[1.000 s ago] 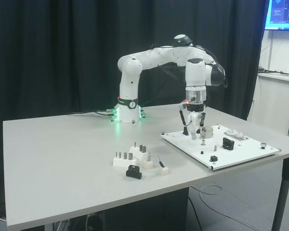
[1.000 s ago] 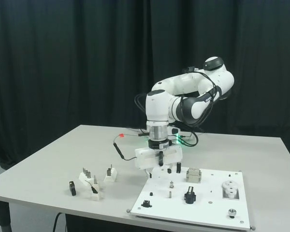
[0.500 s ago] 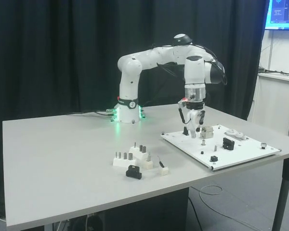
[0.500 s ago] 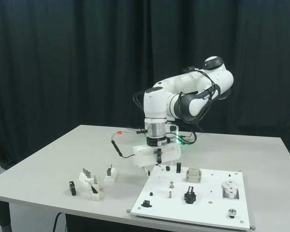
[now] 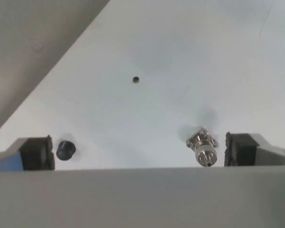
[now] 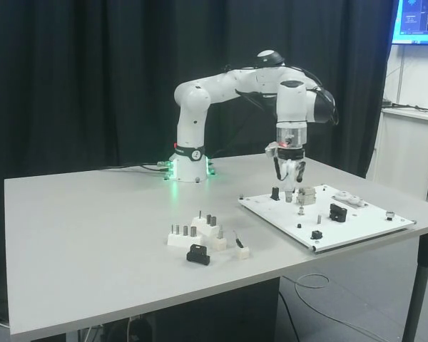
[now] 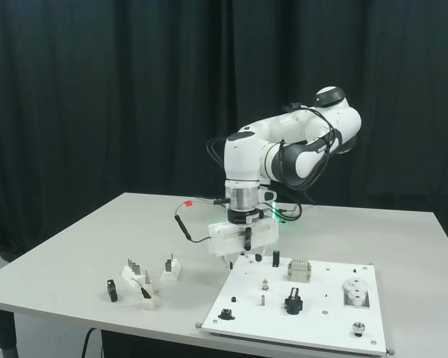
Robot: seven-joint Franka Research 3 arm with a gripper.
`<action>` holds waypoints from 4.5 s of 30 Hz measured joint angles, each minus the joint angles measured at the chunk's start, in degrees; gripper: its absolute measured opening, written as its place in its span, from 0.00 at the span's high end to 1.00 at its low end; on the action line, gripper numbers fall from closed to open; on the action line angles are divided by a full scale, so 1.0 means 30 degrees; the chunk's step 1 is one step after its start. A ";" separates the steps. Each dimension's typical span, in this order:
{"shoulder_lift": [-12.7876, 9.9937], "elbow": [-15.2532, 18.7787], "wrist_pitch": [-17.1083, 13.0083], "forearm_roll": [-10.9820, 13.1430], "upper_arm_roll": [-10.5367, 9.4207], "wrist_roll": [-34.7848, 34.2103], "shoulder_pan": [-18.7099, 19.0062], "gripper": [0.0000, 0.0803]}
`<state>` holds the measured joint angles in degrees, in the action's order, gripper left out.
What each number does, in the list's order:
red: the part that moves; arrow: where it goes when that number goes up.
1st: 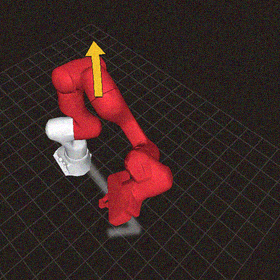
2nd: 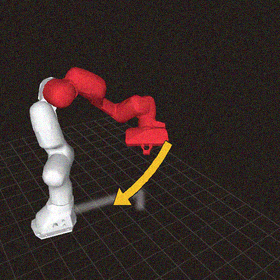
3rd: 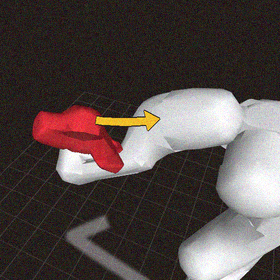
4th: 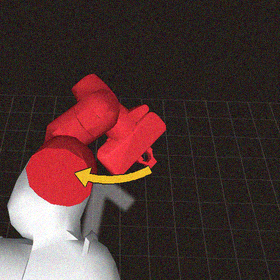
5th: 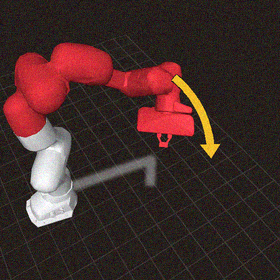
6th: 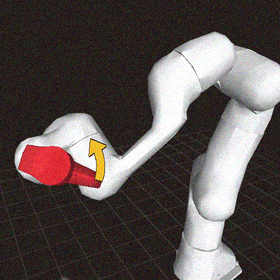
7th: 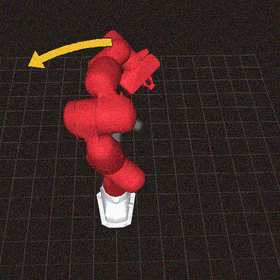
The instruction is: Pick square peg 1.
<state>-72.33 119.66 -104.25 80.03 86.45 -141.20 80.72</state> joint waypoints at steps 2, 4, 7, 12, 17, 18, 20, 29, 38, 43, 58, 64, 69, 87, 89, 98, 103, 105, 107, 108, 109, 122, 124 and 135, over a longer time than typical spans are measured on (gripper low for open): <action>0.0000 -0.0133 0.0000 -0.0235 0.0025 0.0188 0.0002 0.00; 0.0000 -0.0278 0.0000 -0.0489 0.0039 0.0450 0.0007 0.00; -0.0001 -0.0513 0.0001 -0.0900 0.0047 0.0931 0.0009 0.00; 0.0000 -0.0901 0.0063 -0.1526 0.0050 0.2001 0.0012 0.00; 0.0037 -0.1274 0.0179 -0.2318 0.0065 0.3552 0.0017 0.00; 0.0050 -0.1350 0.0221 -0.2501 0.0072 0.3836 0.0018 0.00; 0.0081 -0.1497 0.0337 -0.2882 0.0090 0.4436 0.0018 0.00; 0.0449 -0.2043 0.0865 -0.4426 0.0112 0.8721 0.0043 0.00; 0.0575 -0.2302 0.1068 -0.5508 0.0112 1.3753 0.0148 0.00; 0.0575 -0.2364 0.1075 -0.5929 0.0091 1.6293 0.0257 0.00; 0.0574 -0.2379 0.1216 -0.6850 0.0009 2.2729 0.0299 0.00; 0.0570 -0.2219 0.1282 -0.7343 -0.0041 2.5498 0.0299 0.00; 0.0568 -0.1834 0.1210 -0.7845 -0.0038 2.7996 0.0298 0.00; 0.0631 0.1210 -0.1188 -0.7710 0.0804 3.9578 0.0228 0.00; 0.0663 0.1576 -0.1437 -0.7367 0.0947 4.0860 0.0182 0.00; 0.0722 0.3218 -0.2036 -0.5318 0.1417 4.6623 -0.0345 0.00; 0.0723 0.4027 -0.2219 -0.4177 0.1474 4.9132 -0.0842 0.00; 0.0719 0.4292 -0.2220 -0.3764 0.1470 5.0007 -0.1080 0.00; 0.0715 0.4513 -0.2220 -0.3356 0.1464 5.0828 -0.1319 0.00; 0.0712 0.4609 -0.2220 -0.3164 0.1451 5.1224 -0.1445 0.00; 0.0710 0.4695 -0.2219 -0.2958 0.1429 5.1620 -0.1580 0.00; 0.0389 0.5070 -0.1840 -0.0463 0.0749 5.5672 -0.3277 0.00; 0.0243 0.5062 -0.1828 -0.0172 0.0616 5.6242 -0.3510 0.00; -0.0141 0.4528 -0.1829 0.0414 -0.0210 5.8123 -0.4841 0.00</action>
<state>-72.75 133.24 -109.74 81.28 85.82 33.17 66.19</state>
